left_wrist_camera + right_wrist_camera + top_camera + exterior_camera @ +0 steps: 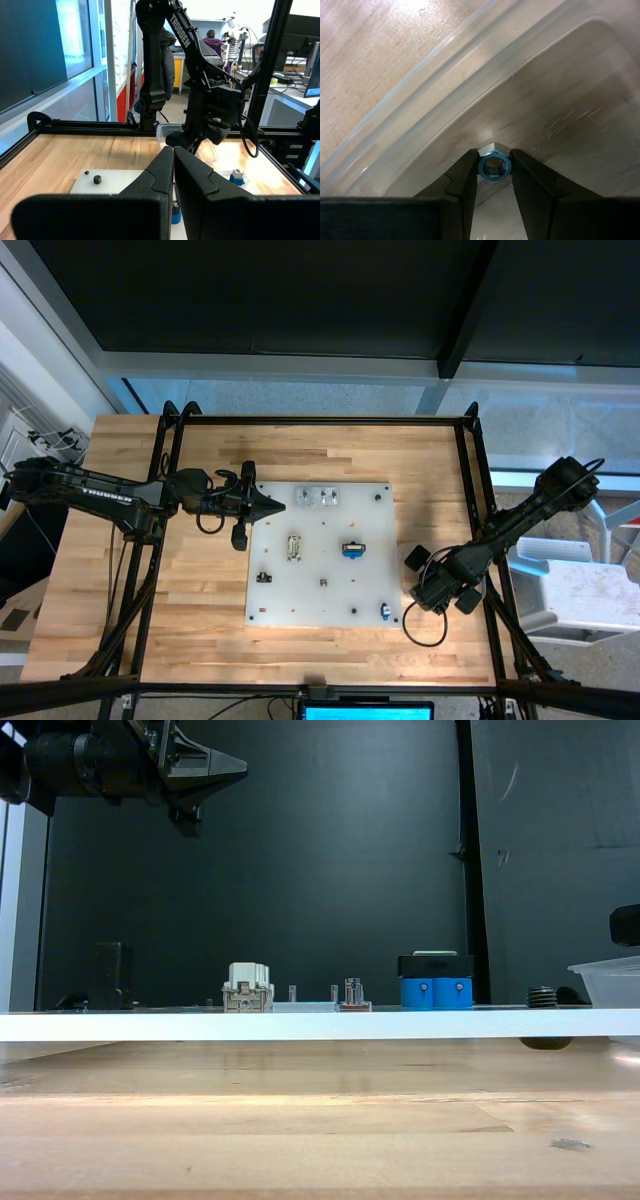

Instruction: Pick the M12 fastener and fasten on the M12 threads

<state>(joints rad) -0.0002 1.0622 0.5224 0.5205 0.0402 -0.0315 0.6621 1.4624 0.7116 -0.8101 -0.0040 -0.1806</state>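
- My left end effector (275, 506) hangs over the white board's (300, 600) left edge, arm stretched level, fingers pressed together
- The M12 threads (541, 996) stand bare near the board's near right edge
- My right end effector (494, 161), arm angled down into the clear tray (420, 115), is clamped on the M12 fastener (494, 169); I'd lift straight up, nut held level, so it starts square

nut (494, 168): in tray (445, 95), between right gripper (494, 156) fingers
stud (542, 996): board's (300, 602) near right edge
left gripper (278, 506): over board's far left corner
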